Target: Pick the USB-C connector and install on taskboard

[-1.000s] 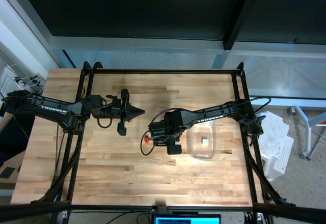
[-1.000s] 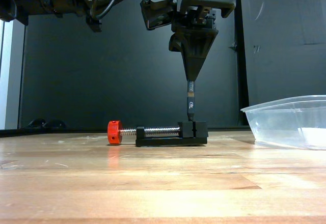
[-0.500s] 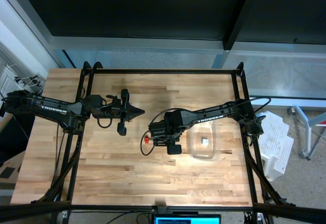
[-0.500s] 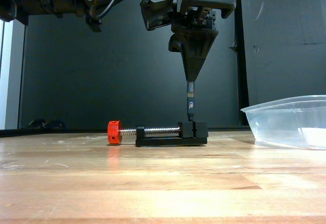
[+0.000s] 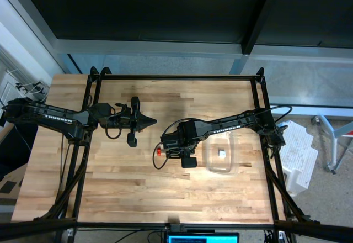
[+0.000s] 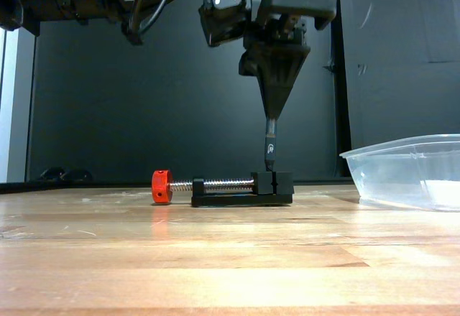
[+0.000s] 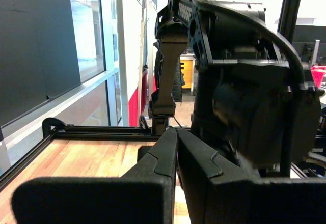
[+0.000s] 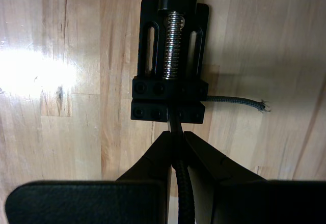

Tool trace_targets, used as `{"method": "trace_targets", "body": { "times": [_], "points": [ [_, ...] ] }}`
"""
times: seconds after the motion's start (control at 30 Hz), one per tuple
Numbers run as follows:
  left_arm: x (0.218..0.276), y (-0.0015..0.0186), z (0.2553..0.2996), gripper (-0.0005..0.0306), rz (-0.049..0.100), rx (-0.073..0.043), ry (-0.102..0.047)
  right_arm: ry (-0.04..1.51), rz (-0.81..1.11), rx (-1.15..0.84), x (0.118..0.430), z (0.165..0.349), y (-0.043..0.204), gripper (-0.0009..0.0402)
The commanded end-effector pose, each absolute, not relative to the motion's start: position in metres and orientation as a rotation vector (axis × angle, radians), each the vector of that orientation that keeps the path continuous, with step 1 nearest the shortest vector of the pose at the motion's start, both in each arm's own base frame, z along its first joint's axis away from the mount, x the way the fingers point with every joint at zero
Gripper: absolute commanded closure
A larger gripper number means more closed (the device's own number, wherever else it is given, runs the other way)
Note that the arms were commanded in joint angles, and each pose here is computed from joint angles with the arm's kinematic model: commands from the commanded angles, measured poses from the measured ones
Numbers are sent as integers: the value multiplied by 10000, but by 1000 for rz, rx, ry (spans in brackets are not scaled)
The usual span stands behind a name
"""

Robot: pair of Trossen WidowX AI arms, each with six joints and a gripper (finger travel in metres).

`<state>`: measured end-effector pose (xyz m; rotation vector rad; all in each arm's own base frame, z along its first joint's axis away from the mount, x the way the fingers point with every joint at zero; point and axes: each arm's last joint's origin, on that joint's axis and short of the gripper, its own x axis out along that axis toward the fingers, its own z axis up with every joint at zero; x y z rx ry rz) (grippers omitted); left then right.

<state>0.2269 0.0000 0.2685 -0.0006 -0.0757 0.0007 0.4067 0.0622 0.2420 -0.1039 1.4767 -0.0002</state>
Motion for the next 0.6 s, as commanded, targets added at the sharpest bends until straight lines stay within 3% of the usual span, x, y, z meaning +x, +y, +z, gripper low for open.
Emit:
{"method": "trace_targets", "body": {
  "times": [0.03, 0.6],
  "points": [
    [2269, 0, 2685, 300, 0, -1, -76, 1480, -1, -104, 4059, 2429, 621, 393],
    [2269, 0, 2685, 300, 0, -1, -76, 1463, 13, -116, 4075, 2294, 622, 393]
  ]
}}
